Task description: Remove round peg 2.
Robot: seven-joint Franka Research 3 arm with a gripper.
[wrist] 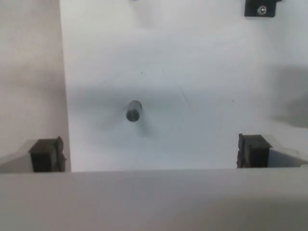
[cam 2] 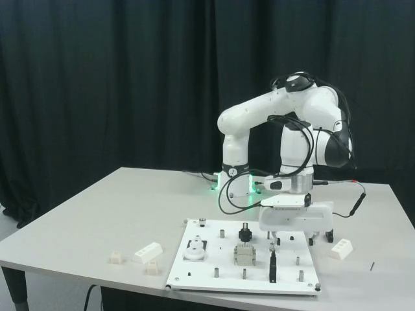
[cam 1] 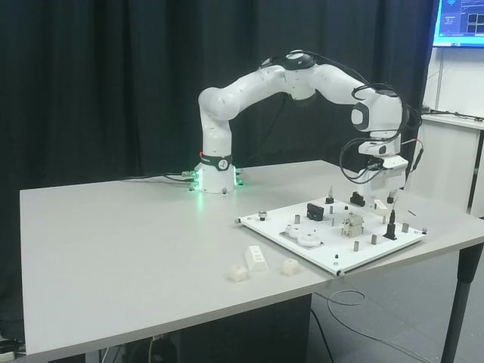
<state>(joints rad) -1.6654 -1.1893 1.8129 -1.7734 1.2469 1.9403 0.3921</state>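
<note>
Pincer [wrist: 149,153] is seen spread wide, nothing held; both black fingertips [wrist: 46,155] are visible in the wrist view, well apart. Between them, lower down, a small grey round peg [wrist: 133,110] is seen standing upright in the white board [wrist: 192,72], viewed almost end-on and untouched. A black fixture with a screw [wrist: 261,8] is noted at the board's far part in the wrist view.

From the room views, the pincer [cam 2: 295,234] is held just above the white board's [cam 2: 194,275] rear edge, wrist pointing down. The board is populated with several small pegs, black parts and white gears [cam 2: 193,249]; which of these pegs is the one under the pincer cannot be told.

Three small white blocks [cam 1: 257,259] are recorded on the grey tabletop [cam 1: 113,234] beside the board. Green light is seen at the arm's base [cam 1: 214,178].
</note>
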